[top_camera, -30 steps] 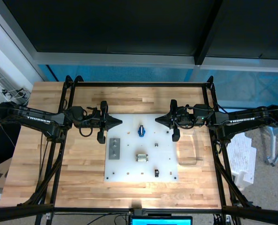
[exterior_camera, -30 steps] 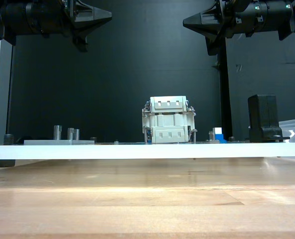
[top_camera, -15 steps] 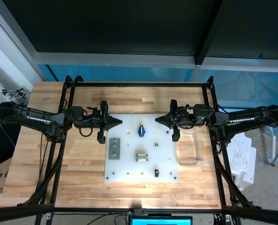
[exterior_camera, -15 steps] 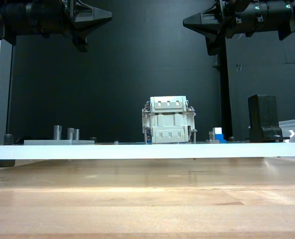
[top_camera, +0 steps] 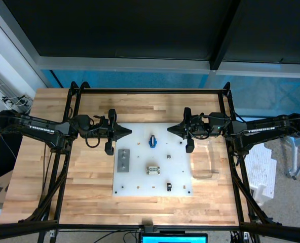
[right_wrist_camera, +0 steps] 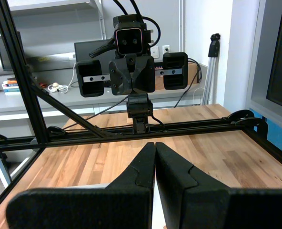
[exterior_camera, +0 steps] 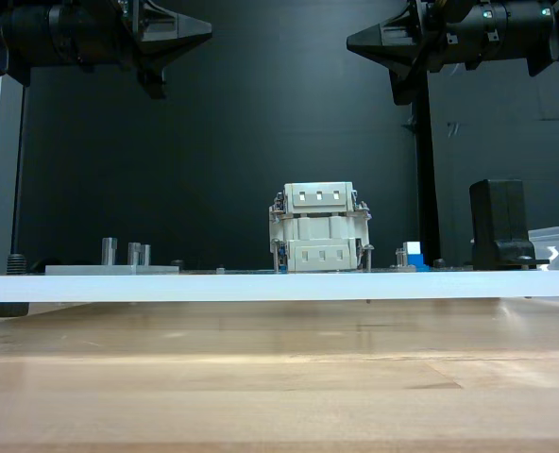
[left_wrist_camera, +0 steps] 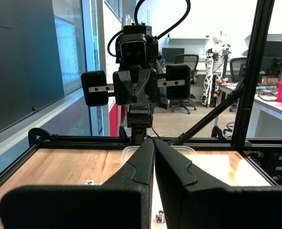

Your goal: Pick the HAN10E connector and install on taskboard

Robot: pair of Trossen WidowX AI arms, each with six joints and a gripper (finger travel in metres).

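Since both arms hang level over the upper edge of the taskboard [top_camera: 135, 188], no grasp is under way. At the left of the high view the left gripper [top_camera: 128, 131] points inward, its fingers pressed together on nothing, as its wrist view shows. Below it the grey metal block [top_camera: 123, 160] lies on the board's left side. The HAN10E connector [top_camera: 151, 170] stands upright near the board's centre, below the blue part [top_camera: 152, 140] — whether it is fully seated I cannot tell. At the right, the right gripper [top_camera: 171, 128] is likewise closed and empty. If the pick comes next, I judge the arm should spread its fingers before descending, come straight down over the connector and close across its narrow sides — clear of the small black fitting [top_camera: 169, 187] to its lower right
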